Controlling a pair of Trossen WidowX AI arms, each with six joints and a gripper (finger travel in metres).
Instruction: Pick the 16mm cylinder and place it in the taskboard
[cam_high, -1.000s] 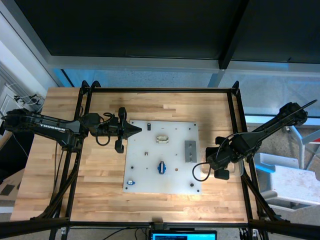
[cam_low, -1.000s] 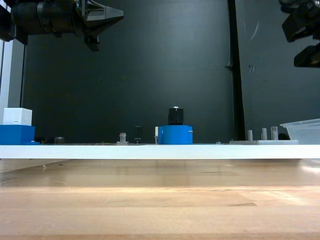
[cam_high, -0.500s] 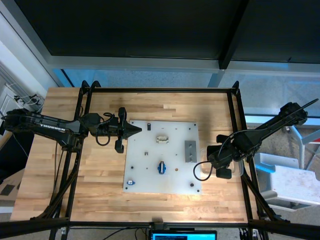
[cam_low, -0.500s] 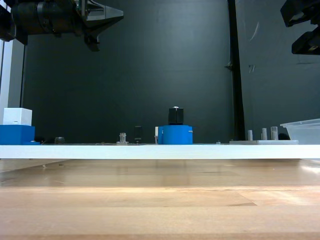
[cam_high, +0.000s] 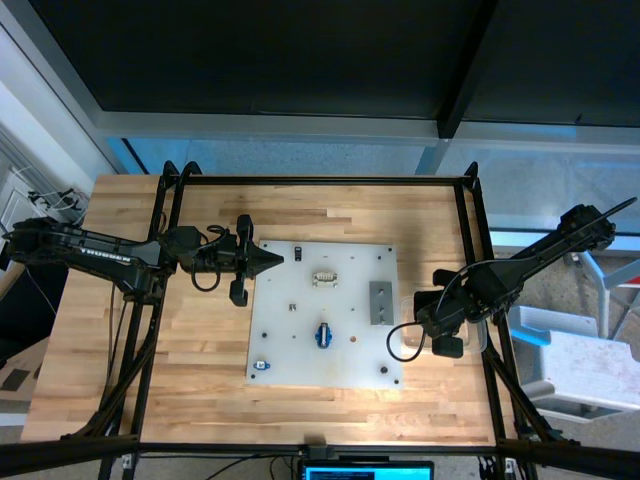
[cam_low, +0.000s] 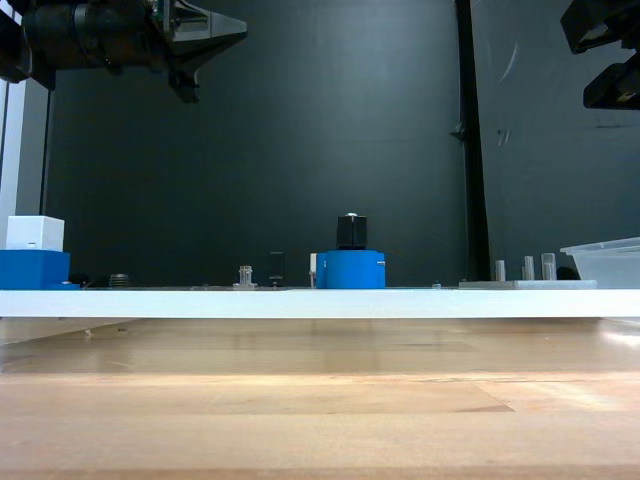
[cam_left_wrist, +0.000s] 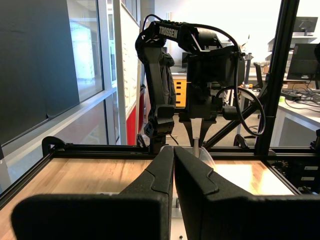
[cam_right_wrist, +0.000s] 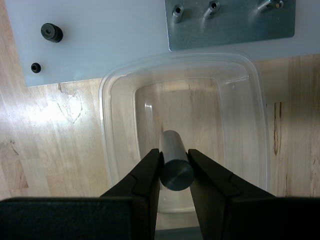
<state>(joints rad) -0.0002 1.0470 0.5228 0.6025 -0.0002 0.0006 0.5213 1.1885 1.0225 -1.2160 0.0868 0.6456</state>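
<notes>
- Two arms flank the taskboard (cam_high: 300, 345). Only the right one is engaged, and it is by far the nearer to the task's thing.
- The right gripper (cam_right_wrist: 173, 154) hangs off the taskboard's right edge, directly above the clear plastic tray (cam_right_wrist: 107, 125) that sits just beside that edge.
- Its fingers (cam_right_wrist: 150, 170) are drawn in narrow and clamp the 16mm cylinder (cam_right_wrist: 176, 172) from both sides. The peg is lifted clear of the tray floor and is not on the taskboard.
- Long axis: the cylinder runs along the fingers, one flat end toward the wrist camera and the other pointing down into the tray. It therefore appears close to upright, the attitude an insertion would call for.
- Direction of the coming move, as a judgement: the taskboard lies just past the tray rim, on the side where the grey block (cam_right_wrist: 230, 22) with its three small pins is mounted. A short sideways carry should bring the peg over the plate.
- Which hole is meant to receive it cannot be told.
- The left gripper (cam_left_wrist: 173, 150) hovers high over the taskboard's left edge, fingers pressed together and holding nothing, well apart from the cylinder.
</notes>
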